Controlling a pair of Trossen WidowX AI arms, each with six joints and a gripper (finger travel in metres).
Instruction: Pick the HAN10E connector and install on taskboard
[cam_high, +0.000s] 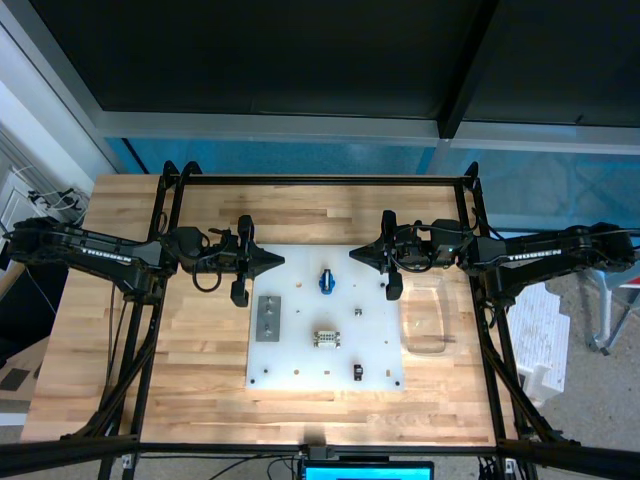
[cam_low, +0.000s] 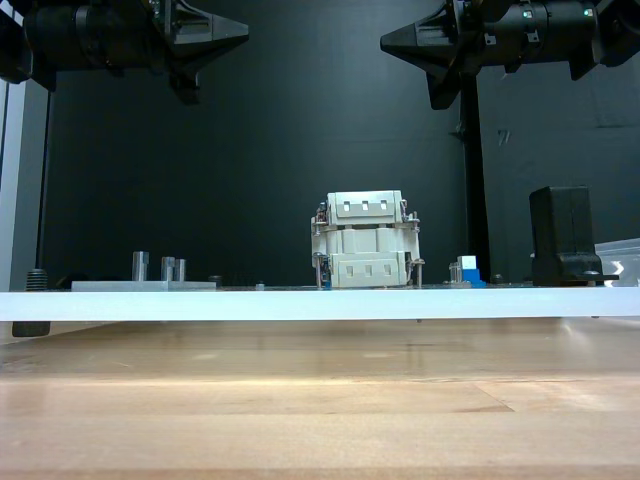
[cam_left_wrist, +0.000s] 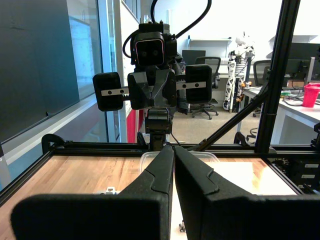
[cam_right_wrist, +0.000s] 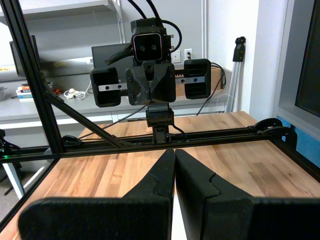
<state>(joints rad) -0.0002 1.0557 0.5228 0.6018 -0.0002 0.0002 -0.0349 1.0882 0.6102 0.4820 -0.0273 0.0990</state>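
Hovering left gripper (cam_high: 278, 260): high over the board's (cam_high: 300, 350) 10 o'clock edge, jaws pressed together, holding nothing.
Right gripper (cam_high: 355, 254): high over the board's 1 o'clock edge, jaws also pressed together and empty.
Connector (cam_high: 325, 339): on the board, at 6 o'clock from the blue part (cam_high: 327, 281); in the low view it stands upright, stacked on a matching base.
Tray (cam_high: 440, 345): at 3 o'clock of the board, nothing visible inside.
Progress: looks finished, with the connector apparently seated and both arms well apart from it; full latching I cannot tell.
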